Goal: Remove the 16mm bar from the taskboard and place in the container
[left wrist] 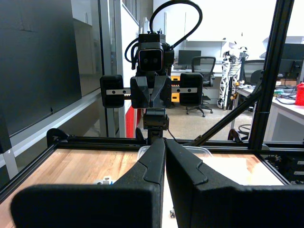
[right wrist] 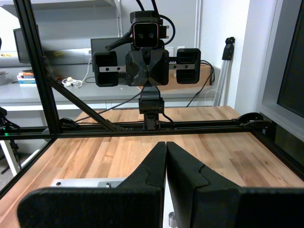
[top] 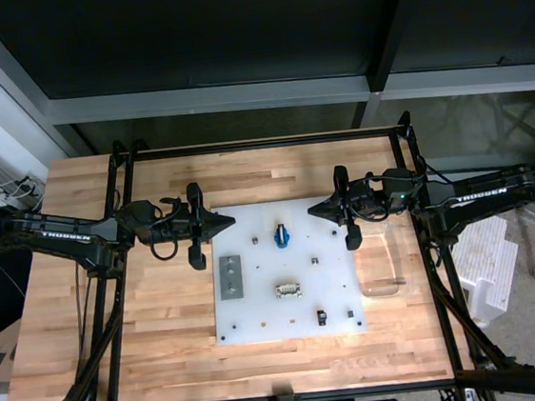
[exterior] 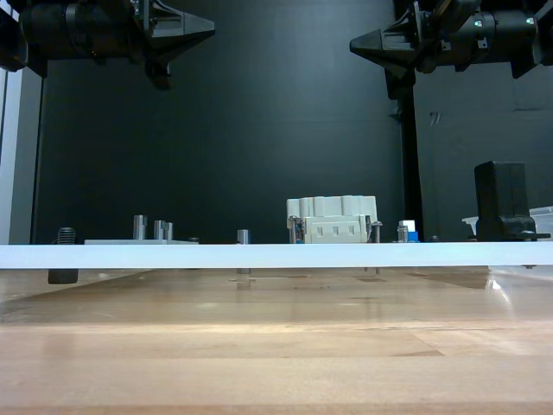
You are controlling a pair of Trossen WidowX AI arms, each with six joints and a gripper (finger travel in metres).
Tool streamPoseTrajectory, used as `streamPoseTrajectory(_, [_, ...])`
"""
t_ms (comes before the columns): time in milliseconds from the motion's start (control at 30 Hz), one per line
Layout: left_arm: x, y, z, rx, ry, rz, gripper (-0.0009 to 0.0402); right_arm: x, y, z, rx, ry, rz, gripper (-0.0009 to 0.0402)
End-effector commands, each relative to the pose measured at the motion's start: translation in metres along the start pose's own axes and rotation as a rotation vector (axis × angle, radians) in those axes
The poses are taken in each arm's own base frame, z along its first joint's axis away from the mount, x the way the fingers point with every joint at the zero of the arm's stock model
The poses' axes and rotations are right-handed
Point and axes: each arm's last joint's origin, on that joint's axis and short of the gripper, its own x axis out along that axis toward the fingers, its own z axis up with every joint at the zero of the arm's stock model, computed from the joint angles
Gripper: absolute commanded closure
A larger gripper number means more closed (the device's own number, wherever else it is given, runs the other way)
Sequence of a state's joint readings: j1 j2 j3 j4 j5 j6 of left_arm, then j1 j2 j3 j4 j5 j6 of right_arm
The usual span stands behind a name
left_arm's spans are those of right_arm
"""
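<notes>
The white taskboard point(top: 260, 307) lies flat at the table's middle, and the low view shows it edge-on point(exterior: 259, 255). Small grey pegs point(top: 256, 243) stand on it; I cannot tell which one is the 16mm bar. The clear container point(top: 382, 265) sits against the board's right edge. My left gripper point(top: 229, 222) hovers high over the board's far left corner, fingers point(left wrist: 154, 156) shut with nothing between them. Facing it, my right gripper point(top: 311, 210) hangs over the far right part of the board, its fingers point(right wrist: 154, 159) also shut and holding nothing. Both are well above the board in the low view, left gripper point(exterior: 212, 32) and right gripper point(exterior: 352, 41).
On the board are a grey metal block point(top: 230, 276), a blue knob point(top: 282, 234), a beige connector point(top: 288, 289) and a black blocky part point(top: 323, 317). A black frame point(top: 262, 145) rings the wooden table point(top: 146, 319).
</notes>
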State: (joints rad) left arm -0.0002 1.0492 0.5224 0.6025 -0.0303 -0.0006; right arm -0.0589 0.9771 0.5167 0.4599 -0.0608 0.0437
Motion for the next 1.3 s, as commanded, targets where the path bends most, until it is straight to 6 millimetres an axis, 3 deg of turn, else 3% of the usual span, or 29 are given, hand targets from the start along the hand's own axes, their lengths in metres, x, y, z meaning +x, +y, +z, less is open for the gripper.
streamPoseTrajectory(33, [0.0,0.0,0.0,0.0,-0.001,0.0,0.0393,0.0,0.0,0.0,0.0,0.0,0.0,0.0393])
streamPoseTrajectory(600, [0.0,0.0,0.0,0.0,-0.001,0.0,0.0393,0.0,0.001,0.0,0.039,0.004,0.029,0.0393])
streamPoseTrajectory(700, [0.0,0.0,0.0,0.0,-0.001,0.0,0.0393,0.002,0.004,0.003,0.061,0.076,0.045,0.0393])
streamPoseTrajectory(1033, [0.0,0.0,0.0,0.0,-0.001,0.0,0.0393,-0.003,0.039,0.015,0.055,0.406,0.064,0.0393])
streamPoseTrajectory(1300, [0.0,0.0,0.0,0.0,-0.001,0.0,0.0393,-0.016,0.063,0.019,0.094,0.567,0.055,0.0388])
